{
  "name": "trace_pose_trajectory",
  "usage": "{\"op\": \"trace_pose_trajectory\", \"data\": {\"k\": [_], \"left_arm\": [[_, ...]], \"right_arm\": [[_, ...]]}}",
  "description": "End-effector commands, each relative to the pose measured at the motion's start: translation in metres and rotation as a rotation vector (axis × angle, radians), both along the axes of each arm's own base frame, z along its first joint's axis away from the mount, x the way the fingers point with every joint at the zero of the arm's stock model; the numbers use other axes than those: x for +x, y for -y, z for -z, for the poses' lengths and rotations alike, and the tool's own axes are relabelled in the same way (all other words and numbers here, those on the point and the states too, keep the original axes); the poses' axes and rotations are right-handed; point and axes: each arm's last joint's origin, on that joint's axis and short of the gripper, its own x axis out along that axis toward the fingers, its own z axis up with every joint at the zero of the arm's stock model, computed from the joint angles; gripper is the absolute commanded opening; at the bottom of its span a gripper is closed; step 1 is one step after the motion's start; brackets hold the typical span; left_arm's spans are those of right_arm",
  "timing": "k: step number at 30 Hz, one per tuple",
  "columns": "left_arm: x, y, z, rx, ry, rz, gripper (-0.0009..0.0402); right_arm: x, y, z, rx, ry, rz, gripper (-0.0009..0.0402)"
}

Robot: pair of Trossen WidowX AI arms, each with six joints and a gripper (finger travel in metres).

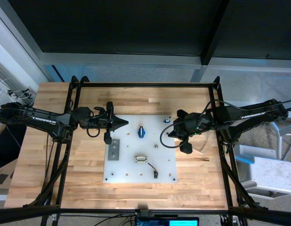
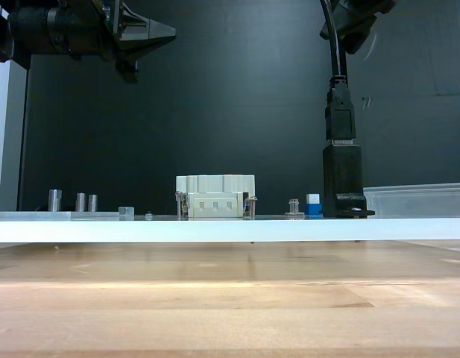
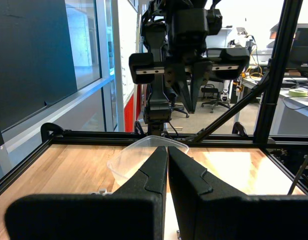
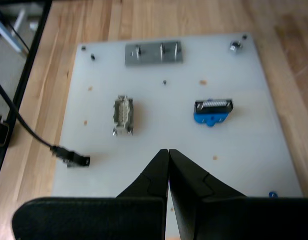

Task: Remove the USB connector from the USB hub and place in the container

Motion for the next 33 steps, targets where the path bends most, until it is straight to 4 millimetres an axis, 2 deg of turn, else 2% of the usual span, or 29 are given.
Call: {"op": "trace_pose_trajectory", "data": {"k": [1, 14, 28, 33], "left_arm": [[0.0, 0.0, 0.0, 0.0, 0.0, 0.0, 0.0001], [0.0, 0.0, 0.0, 0.0, 0.001, 0.0, 0.0001], [0.0, 0.0, 0.0, 0.0, 0.0, 0.0, 0.0001], [0.0, 0.0, 0.0, 0.0, 0.0, 0.0, 0.0001]], "right_arm": [[0.004, -0.011, 0.002, -0.01, -0.043, -0.009, 0.0], [0.009, -0.054, 0.004, -0.003, -0.133, -0.014, 0.0], [0.026, -0.092, 0.014, 0.018, -0.227, -0.021, 0.0], [0.032, -0.104, 0.019, 0.008, -0.239, -0.009, 0.0028]]}}
